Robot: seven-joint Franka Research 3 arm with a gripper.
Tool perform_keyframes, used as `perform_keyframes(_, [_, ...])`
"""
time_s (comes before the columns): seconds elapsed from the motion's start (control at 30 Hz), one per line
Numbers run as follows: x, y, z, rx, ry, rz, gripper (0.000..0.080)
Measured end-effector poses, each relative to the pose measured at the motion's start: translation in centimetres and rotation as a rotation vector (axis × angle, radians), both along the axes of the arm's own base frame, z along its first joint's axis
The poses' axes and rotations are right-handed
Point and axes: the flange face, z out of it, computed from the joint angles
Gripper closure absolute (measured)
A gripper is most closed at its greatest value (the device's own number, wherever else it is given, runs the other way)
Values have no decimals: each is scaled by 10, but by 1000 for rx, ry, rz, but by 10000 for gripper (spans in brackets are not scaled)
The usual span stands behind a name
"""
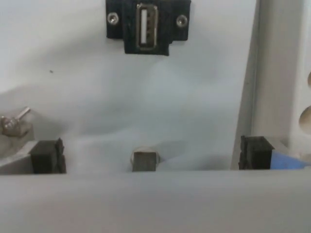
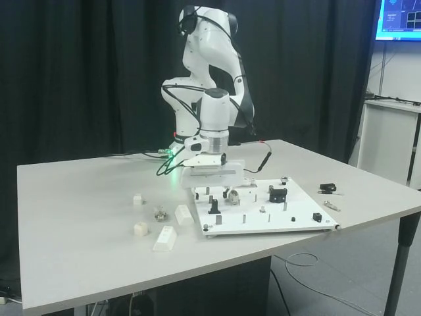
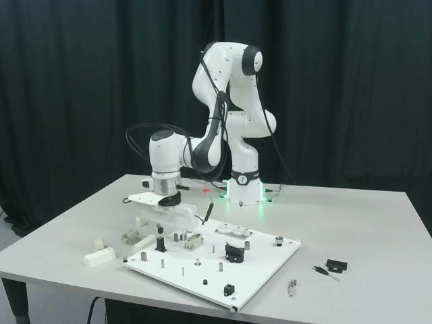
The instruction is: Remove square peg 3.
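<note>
In the wrist view a small grey square peg [image 1: 145, 160] stands upright on the white board [image 1: 194, 97]. My gripper [image 1: 151, 155] is open, and its black fingertips [image 1: 47, 156] are wide apart on either side of the peg without touching it. In the first room view the gripper [image 2: 209, 186] hangs low over the near-left part of the board [image 2: 296, 217]. The second room view shows the gripper [image 3: 169, 226] just above the board [image 3: 263, 270]. The hand hides the peg in both room views.
A black USB socket [image 1: 147, 24] is screwed to the board beyond the peg, and a small metal toggle switch [image 1: 14, 124] sits to one side. Black fixtures [image 2: 277, 194] and short pegs stand on the board. Several white blocks [image 2: 166, 238] lie on the table beside it.
</note>
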Motion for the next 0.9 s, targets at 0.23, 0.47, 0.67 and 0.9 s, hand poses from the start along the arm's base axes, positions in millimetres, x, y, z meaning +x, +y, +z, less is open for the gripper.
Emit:
perform_keyframes(0.23, [0, 2, -4, -4, 1, 13, 45])
perform_keyframes(0.47, [-3, 2, -7, -3, 7, 12, 206])
perform_keyframes(0.67, [-4, 2, -8, -1, 10, 9, 388])
perform_keyframes(0.9, [-4, 5, -9, 8, 8, 10, 568])
